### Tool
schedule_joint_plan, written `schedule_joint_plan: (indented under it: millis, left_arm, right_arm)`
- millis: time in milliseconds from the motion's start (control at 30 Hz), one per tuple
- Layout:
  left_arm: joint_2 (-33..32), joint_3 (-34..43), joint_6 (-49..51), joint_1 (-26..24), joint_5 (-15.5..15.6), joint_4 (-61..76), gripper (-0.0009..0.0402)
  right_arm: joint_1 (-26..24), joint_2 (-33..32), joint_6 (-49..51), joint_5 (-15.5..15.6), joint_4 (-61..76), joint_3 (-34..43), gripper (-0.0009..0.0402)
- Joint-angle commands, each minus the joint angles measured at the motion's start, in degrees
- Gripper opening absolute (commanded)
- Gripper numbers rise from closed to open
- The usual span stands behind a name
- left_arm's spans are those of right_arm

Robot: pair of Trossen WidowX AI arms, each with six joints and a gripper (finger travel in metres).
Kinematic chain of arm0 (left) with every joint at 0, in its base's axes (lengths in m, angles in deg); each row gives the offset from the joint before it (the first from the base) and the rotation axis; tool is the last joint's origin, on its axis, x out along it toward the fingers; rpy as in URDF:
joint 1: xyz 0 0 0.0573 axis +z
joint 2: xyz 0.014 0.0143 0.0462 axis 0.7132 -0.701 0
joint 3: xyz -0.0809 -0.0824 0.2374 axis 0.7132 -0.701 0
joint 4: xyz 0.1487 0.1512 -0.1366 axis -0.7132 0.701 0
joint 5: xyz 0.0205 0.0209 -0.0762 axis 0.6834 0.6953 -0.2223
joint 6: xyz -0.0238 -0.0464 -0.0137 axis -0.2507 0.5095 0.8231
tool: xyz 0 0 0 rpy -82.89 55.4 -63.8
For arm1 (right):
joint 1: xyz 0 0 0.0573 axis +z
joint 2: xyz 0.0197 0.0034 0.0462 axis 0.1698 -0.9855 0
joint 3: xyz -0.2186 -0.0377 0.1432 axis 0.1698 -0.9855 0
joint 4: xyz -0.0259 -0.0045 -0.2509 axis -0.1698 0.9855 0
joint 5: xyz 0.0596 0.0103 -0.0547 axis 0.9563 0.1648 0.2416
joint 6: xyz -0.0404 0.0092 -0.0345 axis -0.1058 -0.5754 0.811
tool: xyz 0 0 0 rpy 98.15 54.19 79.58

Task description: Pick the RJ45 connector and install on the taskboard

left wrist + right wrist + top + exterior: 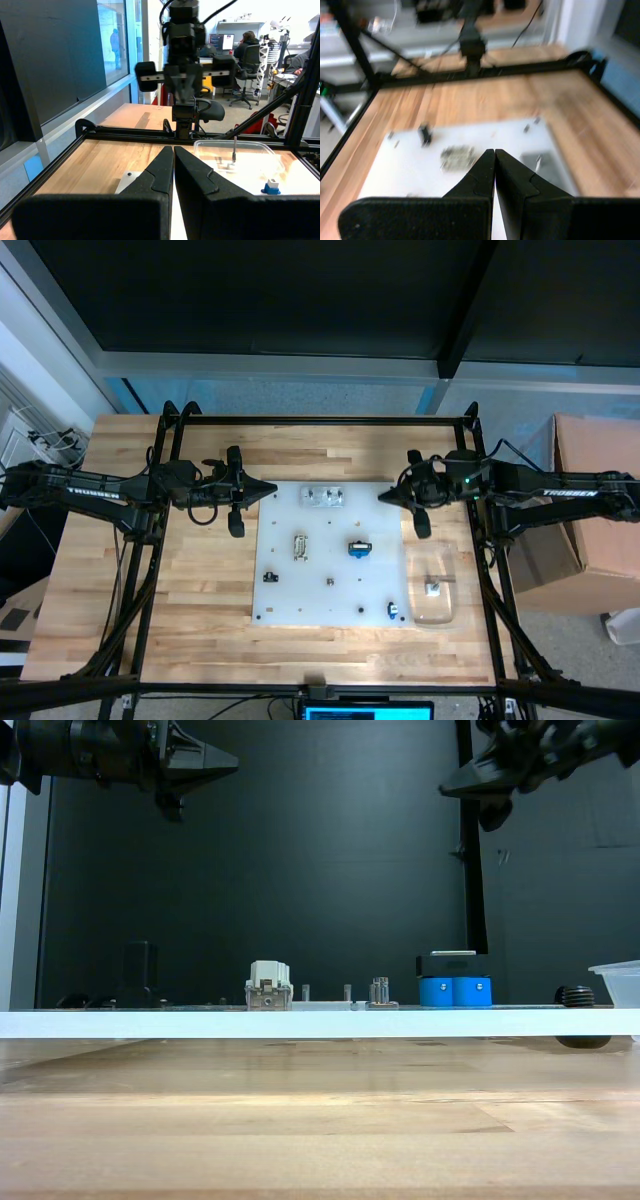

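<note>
Left gripper [270, 492], fingers pressed together and empty, hovers above the taskboard's [300, 600] far-left corner. Right gripper [383, 496], likewise closed on nothing, hovers above its far-right corner. Beside the taskboard's right edge, a clear tray [440, 615] holds the RJ45 connector [433, 589], lying free.

left gripper [270, 491] left of taskboard [300, 595] | right gripper [384, 496] right | connector [433, 589] maybe in tray [447, 619]
</note>
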Motion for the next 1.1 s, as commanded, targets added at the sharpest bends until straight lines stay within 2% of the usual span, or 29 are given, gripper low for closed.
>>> schedule_joint_plan:
  millis: [33, 233, 300, 567, 900, 1100]
  left_arm:
    - [0.0, 0.0, 0.0, 0.0, 0.0, 0.0, 0.0000]
    - [0.0, 0.0, 0.0, 0.0, 0.0, 0.0, 0.0000]
    - [0.0, 0.0, 0.0, 0.0, 0.0, 0.0, 0.0000]
    - [0.0, 0.0, 0.0, 0.0, 0.0, 0.0, 0.0000]
    - [0.0, 0.0, 0.0, 0.0, 0.0, 0.0, 0.0000]
    - [0.0, 0.0, 0.0, 0.0, 0.0, 0.0, 0.0000]
  right_arm:
    - [3.6, 0.0, 0.1, -3.2, 8.9, 3.3, 0.0000]
    - [11.5, 0.0, -3.1, -10.2, 24.9, 8.9, 0.0000]
    - [14.1, 0.0, -5.0, -11.6, 28.9, 10.1, 0.0000]
    - [23.2, -0.1, -13.7, -13.1, 42.6, 13.9, 0.0000]
    - [33.9, -0.4, -25.3, -13.6, 50.8, 14.5, 0.0000]
    - [39.0, -0.9, -32.3, -12.4, 55.3, 14.5, 0.0000]
